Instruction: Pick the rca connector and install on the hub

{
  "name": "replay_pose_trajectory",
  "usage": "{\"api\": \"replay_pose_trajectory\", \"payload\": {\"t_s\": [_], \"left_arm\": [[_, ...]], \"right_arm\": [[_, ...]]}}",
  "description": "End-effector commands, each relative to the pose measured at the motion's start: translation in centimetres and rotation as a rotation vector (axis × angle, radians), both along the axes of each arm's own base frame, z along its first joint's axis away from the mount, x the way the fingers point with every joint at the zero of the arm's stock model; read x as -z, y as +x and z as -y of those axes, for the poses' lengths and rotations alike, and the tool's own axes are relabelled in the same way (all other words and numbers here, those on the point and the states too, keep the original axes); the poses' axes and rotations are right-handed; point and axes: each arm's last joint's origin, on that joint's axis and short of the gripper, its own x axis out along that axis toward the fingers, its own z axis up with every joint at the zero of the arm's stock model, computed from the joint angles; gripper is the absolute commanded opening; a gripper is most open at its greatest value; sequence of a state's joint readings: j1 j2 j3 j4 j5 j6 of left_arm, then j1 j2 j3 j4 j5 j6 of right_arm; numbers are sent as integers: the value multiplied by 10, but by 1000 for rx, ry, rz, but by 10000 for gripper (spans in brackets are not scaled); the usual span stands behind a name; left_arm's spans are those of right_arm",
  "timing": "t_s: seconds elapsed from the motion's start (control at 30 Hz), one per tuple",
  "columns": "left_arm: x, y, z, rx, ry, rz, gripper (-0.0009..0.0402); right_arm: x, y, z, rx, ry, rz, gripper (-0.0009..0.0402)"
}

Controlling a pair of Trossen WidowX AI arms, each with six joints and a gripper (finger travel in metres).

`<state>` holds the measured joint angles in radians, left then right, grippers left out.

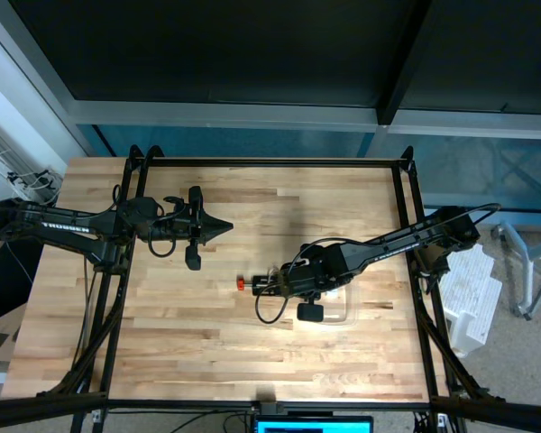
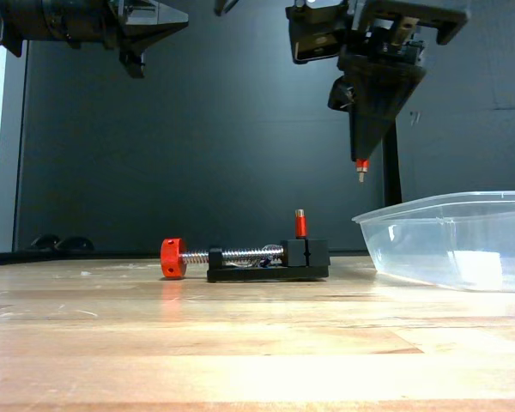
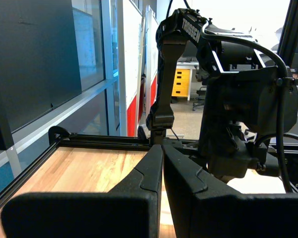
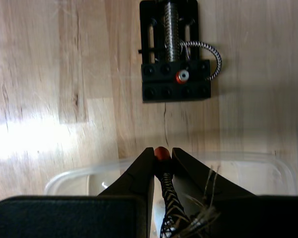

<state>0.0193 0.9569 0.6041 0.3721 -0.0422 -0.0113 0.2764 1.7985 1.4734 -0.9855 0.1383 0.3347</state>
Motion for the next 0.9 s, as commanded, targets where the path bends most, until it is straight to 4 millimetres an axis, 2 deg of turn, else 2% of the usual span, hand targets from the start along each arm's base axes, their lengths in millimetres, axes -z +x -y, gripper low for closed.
{"api": "replay_pose_trajectory", "payload": {"t_s": [0.03,0.5,0.9], "left_arm": [[0,0,0,0,0,0,1],[0,0,0,0,0,0,1],[0,0,0,0,0,0,1]], "right_arm": [[1,4,-1,0,0,-4,0],[2,10,13,42,1,2,0],[16,24,25,84,6,14,0]]}}
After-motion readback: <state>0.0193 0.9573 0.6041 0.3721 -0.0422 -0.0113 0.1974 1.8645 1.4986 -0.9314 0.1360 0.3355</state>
